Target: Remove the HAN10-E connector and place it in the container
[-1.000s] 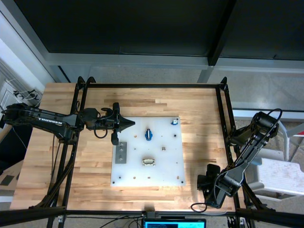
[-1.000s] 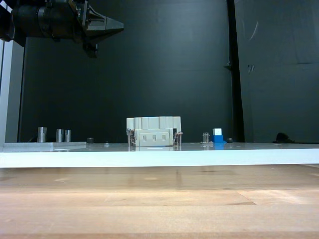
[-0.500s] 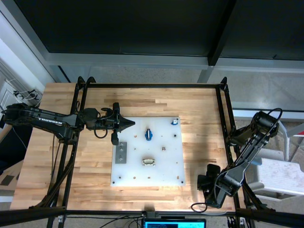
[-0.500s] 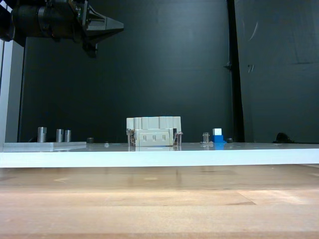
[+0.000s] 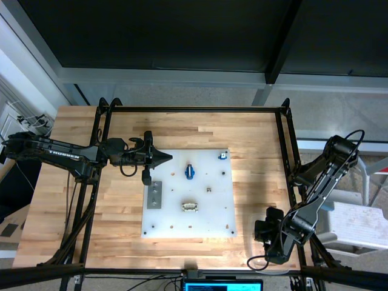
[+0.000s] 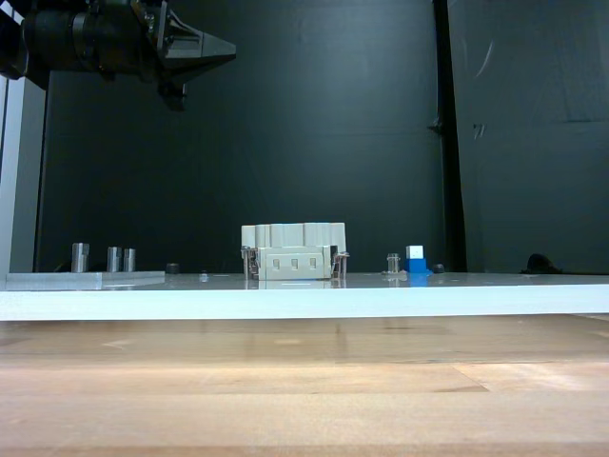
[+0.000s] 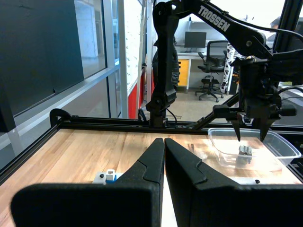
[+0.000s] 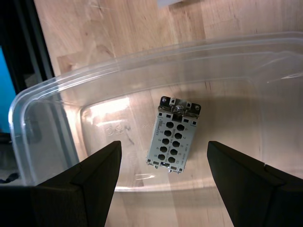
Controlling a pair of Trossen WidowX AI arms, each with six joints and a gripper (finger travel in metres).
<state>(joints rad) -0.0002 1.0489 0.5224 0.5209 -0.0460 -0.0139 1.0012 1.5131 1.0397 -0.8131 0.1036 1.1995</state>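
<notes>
Right wrist view: HAN10-E connector (image 8: pixel 173 133) lies flat on the container (image 8: pixel 43 93) floor, right gripper (image 8: pixel 163 144) above it, fingers spread wide, empty; left gripper (image 5: pixel 165 157), fingers pressed together, hangs over the white board (image 5: pixel 213 185) at its far-left edge.

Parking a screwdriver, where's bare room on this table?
Bare wood between the white board's far edge and the far rail; the shut left hand hovers near the board's far-left corner. Crowded: the container, HAN10-E connector inside, under the open right hand.
</notes>
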